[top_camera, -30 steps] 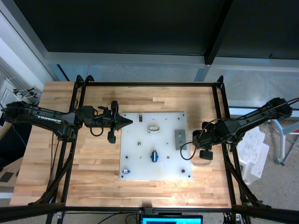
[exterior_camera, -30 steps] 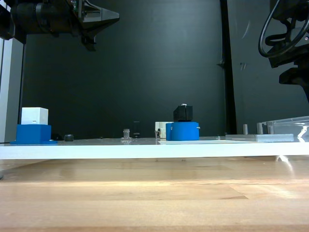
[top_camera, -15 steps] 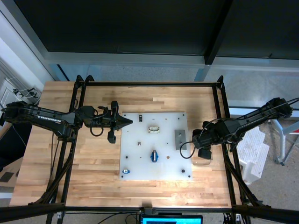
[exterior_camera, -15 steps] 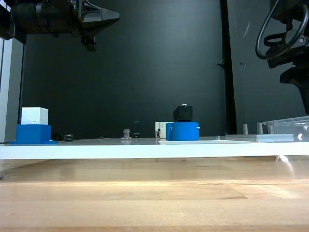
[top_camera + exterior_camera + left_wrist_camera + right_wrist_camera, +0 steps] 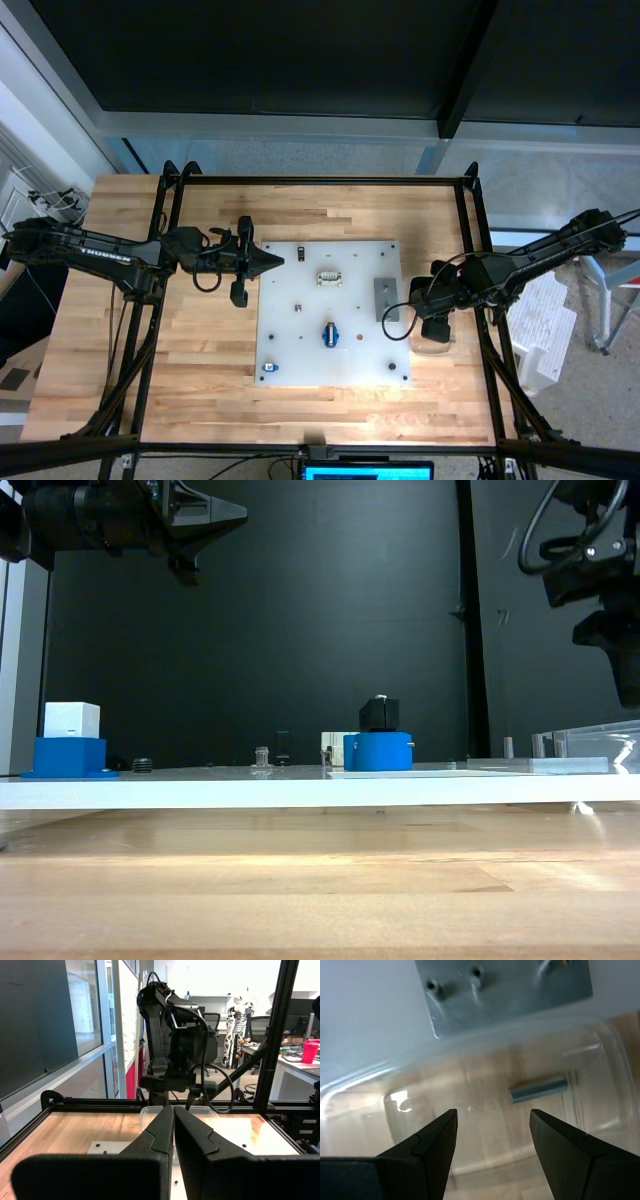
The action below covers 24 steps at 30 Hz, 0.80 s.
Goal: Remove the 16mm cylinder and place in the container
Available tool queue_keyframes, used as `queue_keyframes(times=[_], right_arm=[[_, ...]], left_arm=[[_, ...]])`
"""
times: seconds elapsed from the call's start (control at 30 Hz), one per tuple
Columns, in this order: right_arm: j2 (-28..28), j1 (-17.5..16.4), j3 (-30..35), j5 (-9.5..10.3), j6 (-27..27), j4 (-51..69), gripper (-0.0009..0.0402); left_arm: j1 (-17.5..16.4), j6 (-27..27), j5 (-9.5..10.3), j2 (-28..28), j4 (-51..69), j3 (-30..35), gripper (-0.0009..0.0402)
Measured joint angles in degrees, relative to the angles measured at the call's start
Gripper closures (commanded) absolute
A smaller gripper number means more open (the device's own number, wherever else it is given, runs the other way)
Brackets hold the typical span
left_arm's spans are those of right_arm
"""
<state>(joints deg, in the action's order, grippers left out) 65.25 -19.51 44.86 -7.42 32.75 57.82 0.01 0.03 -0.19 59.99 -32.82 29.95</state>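
The 16mm cylinder (image 5: 538,1089), a short silvery peg, lies on its side on the floor of the clear container (image 5: 600,1110), with nothing holding it. My right gripper (image 5: 492,1112) hangs open above the container, its fingers apart and empty. From above, the right gripper (image 5: 428,322) covers part of the container (image 5: 436,347), which sits just off the white board's (image 5: 300,340) right edge. My left gripper (image 5: 268,260) is shut and empty, held high at the board's left edge, and it points across the table in the left wrist view (image 5: 173,1110).
The grey rectangular block (image 5: 386,297) with small pegs lies on the board beside the container. The board also carries a blue-clipped part (image 5: 329,334), a white connector (image 5: 329,277) and a blue-and-white piece (image 5: 270,369). A black frame (image 5: 470,250) borders the table.
The right arm has drifted slightly left toward the board and risen a little over the container. The left arm has stayed still.
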Motion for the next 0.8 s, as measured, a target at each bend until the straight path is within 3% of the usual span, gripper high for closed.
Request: queue_keyframes(times=[0.8], right_arm=[[0.0,0.2,1.3,0.0,-1.8,-0.4,0.0229]], left_arm=[[0.0,0.0,0.0,0.0,0.0,0.0,0.0393]])
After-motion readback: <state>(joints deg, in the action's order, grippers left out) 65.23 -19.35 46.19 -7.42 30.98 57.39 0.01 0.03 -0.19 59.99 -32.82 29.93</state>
